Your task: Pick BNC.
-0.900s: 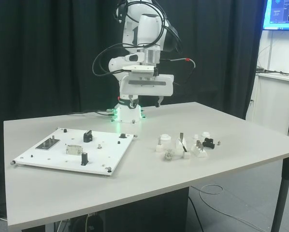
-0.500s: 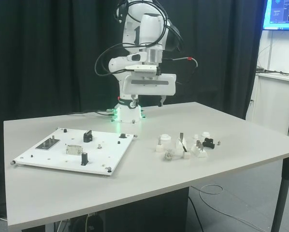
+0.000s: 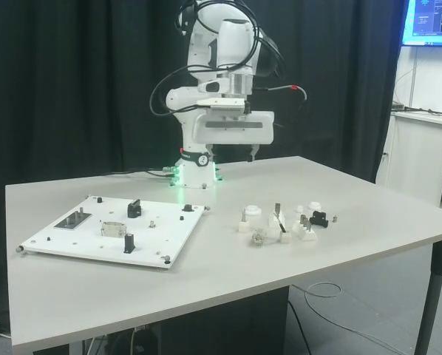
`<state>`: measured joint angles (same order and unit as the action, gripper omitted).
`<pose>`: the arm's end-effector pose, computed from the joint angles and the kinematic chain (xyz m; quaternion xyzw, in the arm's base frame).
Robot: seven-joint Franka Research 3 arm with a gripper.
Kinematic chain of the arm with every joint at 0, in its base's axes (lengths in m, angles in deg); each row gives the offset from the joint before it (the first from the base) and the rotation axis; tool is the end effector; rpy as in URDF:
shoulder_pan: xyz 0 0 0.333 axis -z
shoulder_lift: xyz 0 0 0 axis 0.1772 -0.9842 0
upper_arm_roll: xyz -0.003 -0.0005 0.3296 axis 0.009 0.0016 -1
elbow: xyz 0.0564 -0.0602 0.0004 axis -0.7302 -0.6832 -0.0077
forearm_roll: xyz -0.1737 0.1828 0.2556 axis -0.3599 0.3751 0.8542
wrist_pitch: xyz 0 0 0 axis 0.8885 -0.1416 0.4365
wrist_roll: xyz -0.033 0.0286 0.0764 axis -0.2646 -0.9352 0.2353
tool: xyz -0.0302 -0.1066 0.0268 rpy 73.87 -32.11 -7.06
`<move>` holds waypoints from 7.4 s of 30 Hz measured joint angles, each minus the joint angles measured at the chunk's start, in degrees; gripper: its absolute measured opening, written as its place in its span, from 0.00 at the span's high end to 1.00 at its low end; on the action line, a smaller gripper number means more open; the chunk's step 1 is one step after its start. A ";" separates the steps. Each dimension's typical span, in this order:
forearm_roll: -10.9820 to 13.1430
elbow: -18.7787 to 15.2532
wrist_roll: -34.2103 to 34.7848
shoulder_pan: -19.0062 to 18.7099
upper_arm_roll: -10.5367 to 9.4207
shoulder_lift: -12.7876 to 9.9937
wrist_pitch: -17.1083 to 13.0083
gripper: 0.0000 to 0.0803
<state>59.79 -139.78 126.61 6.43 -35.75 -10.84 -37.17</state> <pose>0.5587 -0.1629 0.4458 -0.8561 0.5143 -0.0501 0.0051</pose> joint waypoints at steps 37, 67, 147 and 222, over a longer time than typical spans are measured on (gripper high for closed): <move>2.98 1.41 5.97 -1.94 -4.14 -3.51 0.83 0.00; 3.32 1.62 30.57 -12.79 -11.02 -6.18 -0.47 0.00; 5.98 -4.60 71.64 -28.91 -11.25 -15.86 -13.98 0.00; 4.19 -6.72 69.95 -30.33 -11.17 -20.96 -22.93 0.37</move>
<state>63.98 -146.49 196.56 -23.90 -46.92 -31.80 -60.10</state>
